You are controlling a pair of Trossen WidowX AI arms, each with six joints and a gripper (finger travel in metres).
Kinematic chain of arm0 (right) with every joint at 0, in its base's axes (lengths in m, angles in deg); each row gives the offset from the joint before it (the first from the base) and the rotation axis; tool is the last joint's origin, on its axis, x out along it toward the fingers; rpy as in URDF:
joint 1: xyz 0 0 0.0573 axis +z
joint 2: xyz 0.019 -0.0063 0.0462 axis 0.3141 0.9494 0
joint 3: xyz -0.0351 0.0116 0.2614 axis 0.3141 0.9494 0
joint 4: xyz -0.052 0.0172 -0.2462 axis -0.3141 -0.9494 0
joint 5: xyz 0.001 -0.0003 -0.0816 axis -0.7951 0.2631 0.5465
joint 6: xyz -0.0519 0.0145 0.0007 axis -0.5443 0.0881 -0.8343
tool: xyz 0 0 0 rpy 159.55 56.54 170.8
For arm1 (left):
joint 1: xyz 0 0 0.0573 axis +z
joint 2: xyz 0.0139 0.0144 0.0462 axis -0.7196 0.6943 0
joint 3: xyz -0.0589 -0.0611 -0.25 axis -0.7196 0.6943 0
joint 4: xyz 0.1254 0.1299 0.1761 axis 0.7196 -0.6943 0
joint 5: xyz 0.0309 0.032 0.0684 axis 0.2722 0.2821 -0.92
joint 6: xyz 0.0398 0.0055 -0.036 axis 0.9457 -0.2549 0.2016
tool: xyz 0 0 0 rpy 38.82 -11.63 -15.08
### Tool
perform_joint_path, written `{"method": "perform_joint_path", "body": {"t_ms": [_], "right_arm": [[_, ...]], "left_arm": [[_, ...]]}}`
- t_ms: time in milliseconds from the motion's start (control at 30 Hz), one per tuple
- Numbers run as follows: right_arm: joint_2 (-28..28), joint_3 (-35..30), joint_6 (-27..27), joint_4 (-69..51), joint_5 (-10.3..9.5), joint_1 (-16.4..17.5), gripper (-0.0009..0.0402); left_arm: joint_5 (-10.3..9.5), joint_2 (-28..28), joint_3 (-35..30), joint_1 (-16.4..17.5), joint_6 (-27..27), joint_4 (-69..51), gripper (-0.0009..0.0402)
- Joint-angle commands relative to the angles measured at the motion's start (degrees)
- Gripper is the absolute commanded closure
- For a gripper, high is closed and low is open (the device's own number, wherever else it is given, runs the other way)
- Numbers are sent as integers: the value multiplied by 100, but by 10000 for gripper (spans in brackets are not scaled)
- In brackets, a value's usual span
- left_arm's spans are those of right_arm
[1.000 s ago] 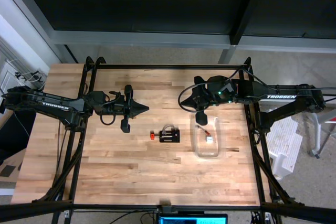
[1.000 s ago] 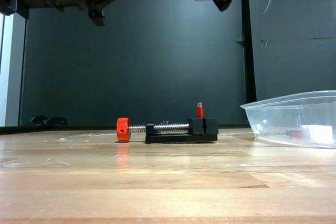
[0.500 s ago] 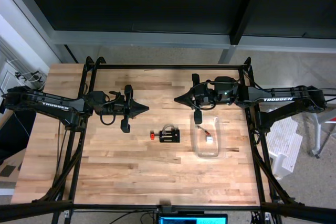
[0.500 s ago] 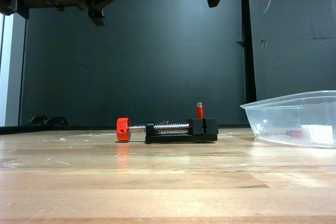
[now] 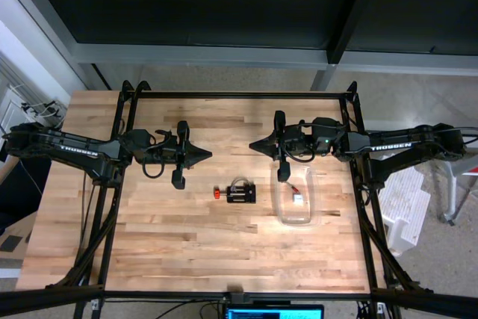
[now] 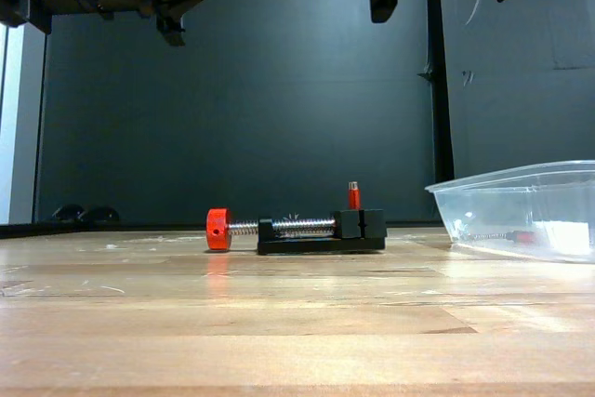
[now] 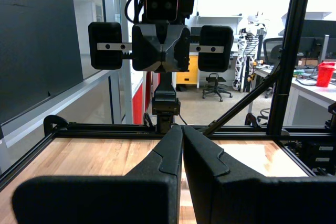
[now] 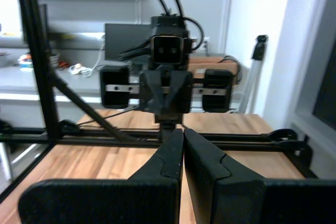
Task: Remove the RCA connector from the receptacle and place in the container
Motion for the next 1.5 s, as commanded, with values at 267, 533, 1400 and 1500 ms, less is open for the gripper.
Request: {"method": "perform_joint_path", "body": {"t_ms": [267,533,1400,1500], "right_arm": [[-122,393,55,208,74,197,393],[-122,461,76,245,-35,199,393],[-166,723,273,597,-31,74,393],[-166,723,236,597,-31,74,393]], "left_arm": [[0,0,0,0,2,0,393],[0,0,0,0,2,0,393],[0,0,0,2,2,0,393],[0,0,0,0,2,0,393]]}}
